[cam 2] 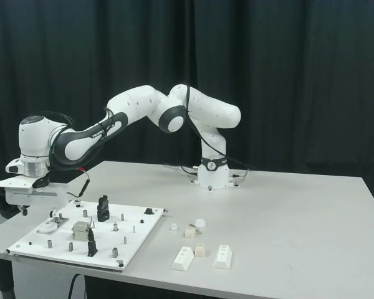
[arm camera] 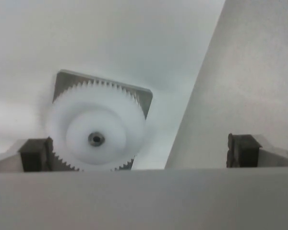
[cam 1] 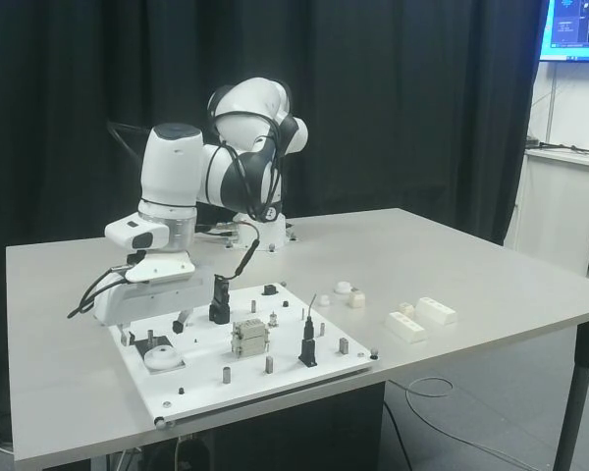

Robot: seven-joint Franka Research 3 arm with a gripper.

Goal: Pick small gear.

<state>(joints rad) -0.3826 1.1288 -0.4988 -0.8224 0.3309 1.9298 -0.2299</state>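
While the jaws are standing wide and empty, I am keeping the gripper above the white gear, which is sitting off-centre beside one finger. I am judging a sideways shift necessary before descending. The wrist view is showing teeth and hub; the room views are showing only that the gear sits on the white board at the counter corner.
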